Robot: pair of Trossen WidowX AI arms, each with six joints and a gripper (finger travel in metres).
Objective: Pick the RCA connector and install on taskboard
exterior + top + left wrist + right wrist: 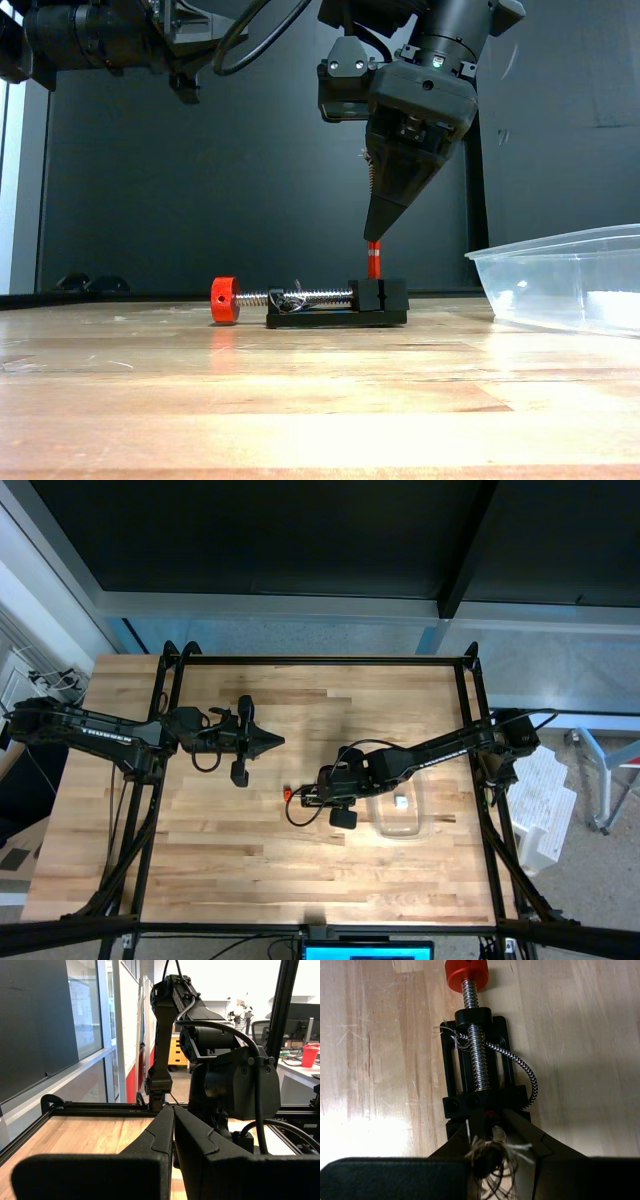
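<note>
Pinching RCA connector upright at taskboard — right gripper; left gripper pressed together, hovering well apart.

Right gripper atop RCA connector on taskboard; tray at right; left gripper well left.

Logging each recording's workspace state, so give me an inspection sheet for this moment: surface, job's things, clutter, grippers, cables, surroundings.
Surface: light wooden table top.
Job's things: small black rectangular taskboard with red knob and silvery screw, lying flat; thin red RCA connector upright at its end block.
Clutter: clear plastic tray holding one small white piece.
Grippers: right gripper shut on the RCA connector, above the taskboard; left gripper shut, parked high at the table's left.
Cables: black-and-white braided cable looping off the taskboard.
Surroundings: black metal frame around the table.
</note>
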